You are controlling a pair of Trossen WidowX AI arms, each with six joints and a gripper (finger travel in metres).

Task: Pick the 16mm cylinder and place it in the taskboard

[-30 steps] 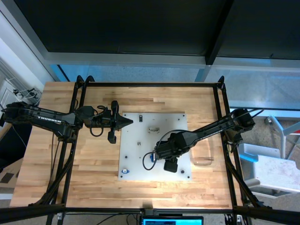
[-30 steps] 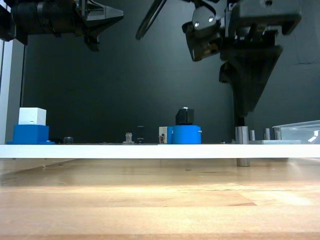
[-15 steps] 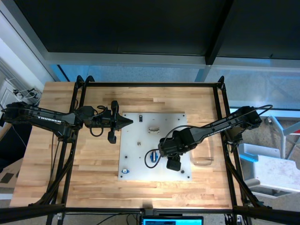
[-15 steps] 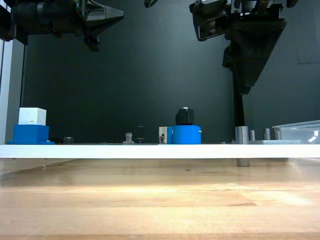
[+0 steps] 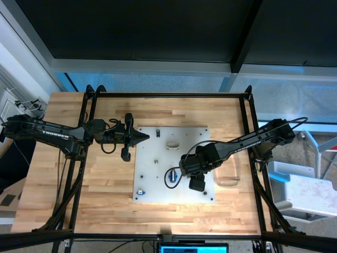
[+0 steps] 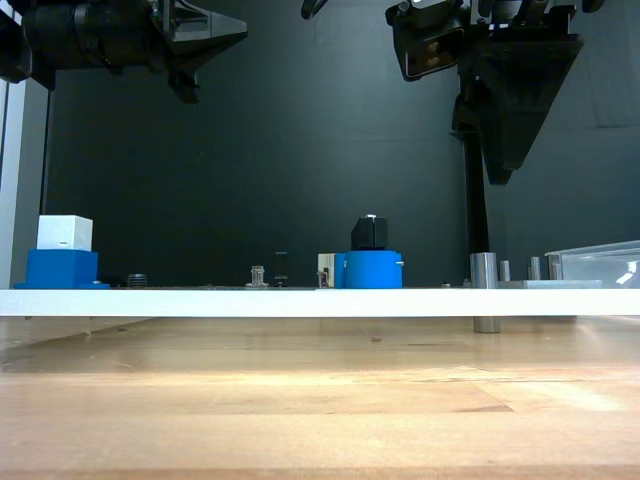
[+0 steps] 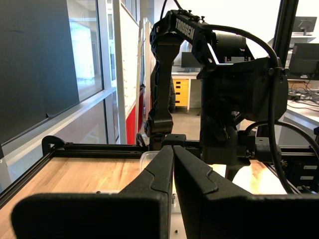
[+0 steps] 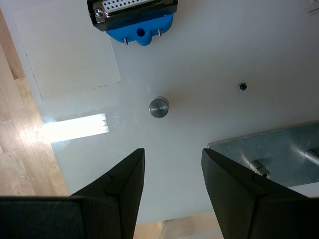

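The 16mm cylinder (image 8: 159, 107), a short metal pin, stands upright in a hole of the white taskboard (image 8: 224, 50), between the blue connector fitting (image 8: 133, 22) and the grey metal block (image 8: 269, 147). In the low view the cylinder (image 6: 484, 270) pokes up near the taskboard's (image 6: 300, 303) right end. My right gripper (image 8: 172, 199) hangs open and empty well above it (image 6: 500, 175), over the taskboard's (image 5: 158, 174) near right part (image 5: 196, 182). My left gripper (image 5: 143, 136) is shut and hovers high at the board's left edge (image 6: 235, 30), fingers together (image 7: 173, 164).
A clear plastic tray (image 5: 229, 174) lies just right of the board (image 6: 600, 262). A blue block with a white cube (image 6: 62, 262) and a blue round fitting with a black top (image 6: 372, 262) stand on the board. A black frame (image 5: 168, 95) rings the table.
My right gripper has lifted straight off the cylinder and drawn slightly back and right, leaving the cylinder standing in the board. The left arm has not moved.
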